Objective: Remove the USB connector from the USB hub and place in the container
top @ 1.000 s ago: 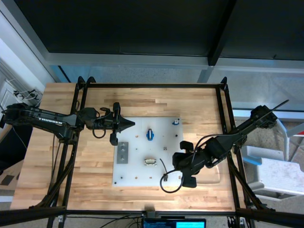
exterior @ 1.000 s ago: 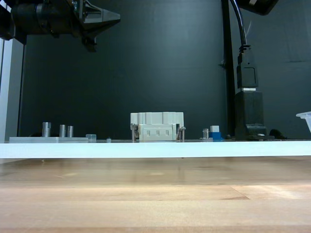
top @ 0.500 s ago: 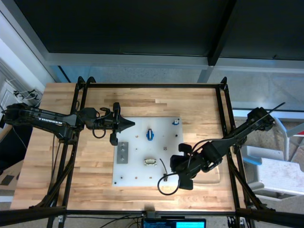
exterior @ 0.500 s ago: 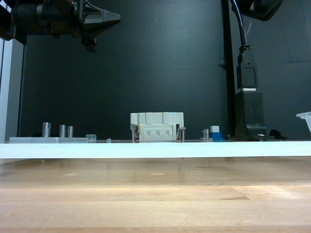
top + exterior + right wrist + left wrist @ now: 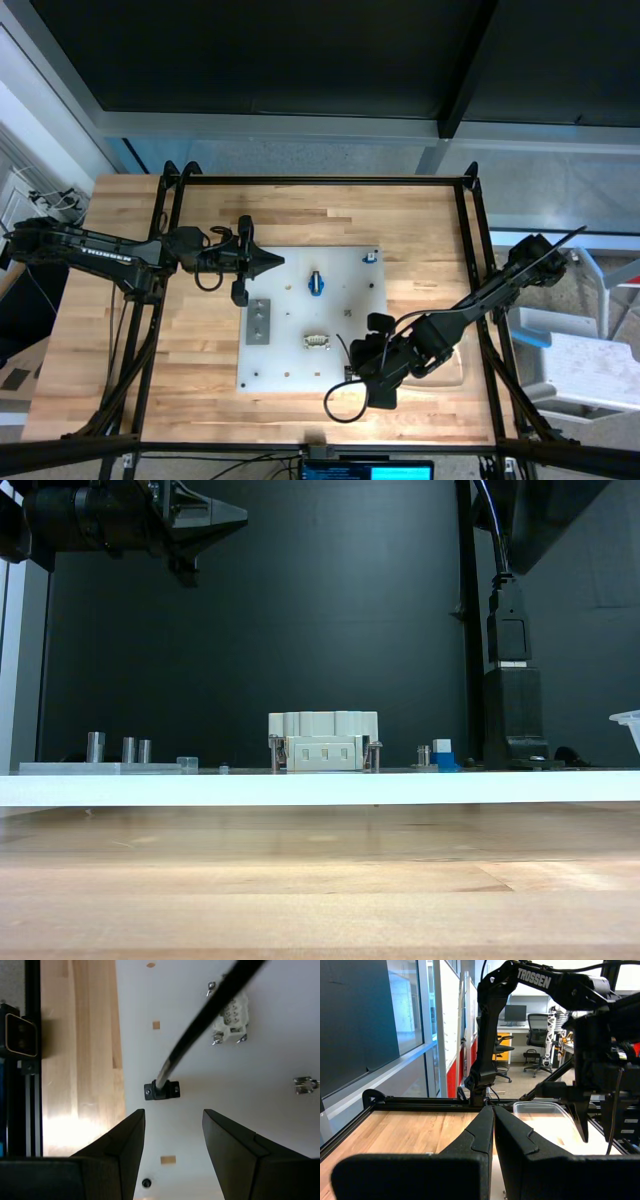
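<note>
**A:** Where is the thin black USB connector [image 5: 508, 640]?

**B:** It is plugged in. Its dark plug stands upright in the tiny black squarish USB hub [image 5: 512, 715]. The hub sits on the flat white plate [image 5: 340, 265], close to the plate's near right corner. The cable rises straight up from the plug.

**A:** And the right gripper [image 5: 173, 1119]?

**B:** It hangs over the hub, pointing down at the plate. Its fingers are spread wide with nothing between them. In the right wrist view the hub lies just beyond the gap, and the cable slants up past the camera. I cannot tell whether the cable brushes the gripper higher up.

**A:** What about the shallow clear plastic container [image 5: 540, 1108]?

**B:** It rests on the pale wooden table [image 5: 200, 370], just beside the plate's right edge. In the high view the right arm covers most of it.

**A:** And the left gripper [image 5: 493, 1130]?

**B:** It is held high over the far left part of the plate, well apart from the hub. Its fingers are pressed together on nothing.

**A:** Is there anything else on the plate?

**B:** A grey metal block [image 5: 259, 322] with short pegs lies near the left edge. A silvery-beige oblong connector [image 5: 317, 342] sits around the middle, between that block and the hub. A blue piece [image 5: 316, 282] stands farther back.
</note>
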You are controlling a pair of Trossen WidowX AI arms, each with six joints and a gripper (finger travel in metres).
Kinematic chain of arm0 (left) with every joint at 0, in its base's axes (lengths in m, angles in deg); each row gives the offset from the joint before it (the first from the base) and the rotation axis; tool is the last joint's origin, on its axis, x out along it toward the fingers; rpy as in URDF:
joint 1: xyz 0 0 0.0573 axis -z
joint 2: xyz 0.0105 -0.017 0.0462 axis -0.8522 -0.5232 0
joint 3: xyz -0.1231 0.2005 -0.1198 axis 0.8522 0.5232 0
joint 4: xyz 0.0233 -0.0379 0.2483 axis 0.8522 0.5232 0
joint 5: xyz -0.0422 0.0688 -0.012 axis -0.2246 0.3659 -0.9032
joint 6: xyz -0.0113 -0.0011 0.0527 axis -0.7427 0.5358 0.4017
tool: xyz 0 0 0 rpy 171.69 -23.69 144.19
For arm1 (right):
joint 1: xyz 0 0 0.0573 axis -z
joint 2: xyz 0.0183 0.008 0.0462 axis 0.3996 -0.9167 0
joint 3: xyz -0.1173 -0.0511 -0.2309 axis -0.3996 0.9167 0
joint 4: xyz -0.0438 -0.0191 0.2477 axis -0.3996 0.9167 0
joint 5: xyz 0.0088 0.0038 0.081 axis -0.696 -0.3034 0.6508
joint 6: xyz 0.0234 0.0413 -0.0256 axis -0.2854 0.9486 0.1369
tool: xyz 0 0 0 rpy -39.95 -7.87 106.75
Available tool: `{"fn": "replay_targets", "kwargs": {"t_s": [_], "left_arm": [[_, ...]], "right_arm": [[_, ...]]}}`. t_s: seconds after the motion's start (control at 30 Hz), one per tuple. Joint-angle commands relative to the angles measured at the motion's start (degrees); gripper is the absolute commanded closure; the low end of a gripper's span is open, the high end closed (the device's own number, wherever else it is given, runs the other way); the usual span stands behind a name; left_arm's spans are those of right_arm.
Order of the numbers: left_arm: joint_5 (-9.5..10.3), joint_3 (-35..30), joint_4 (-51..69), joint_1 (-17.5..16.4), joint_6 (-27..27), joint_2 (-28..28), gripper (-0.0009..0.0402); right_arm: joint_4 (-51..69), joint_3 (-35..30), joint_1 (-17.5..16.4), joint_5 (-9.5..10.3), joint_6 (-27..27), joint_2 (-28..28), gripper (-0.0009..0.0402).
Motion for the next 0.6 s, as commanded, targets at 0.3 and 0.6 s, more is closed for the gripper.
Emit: {"fn": "replay_targets", "kwargs": {"t_s": [0.3,0.6], "left_arm": [[-0.02,0.0,0.0,0.0,0.0,0.0,0.0392],[-0.02,0.0,0.0,0.0,0.0,0.0,0.0392]], "right_arm": [[-2.9,0.0,0.0,-0.11,-0.4,-3.9,0.024],[-3.5,0.0,0.1,-1.46,-0.6,-5.4,0.024]]}}
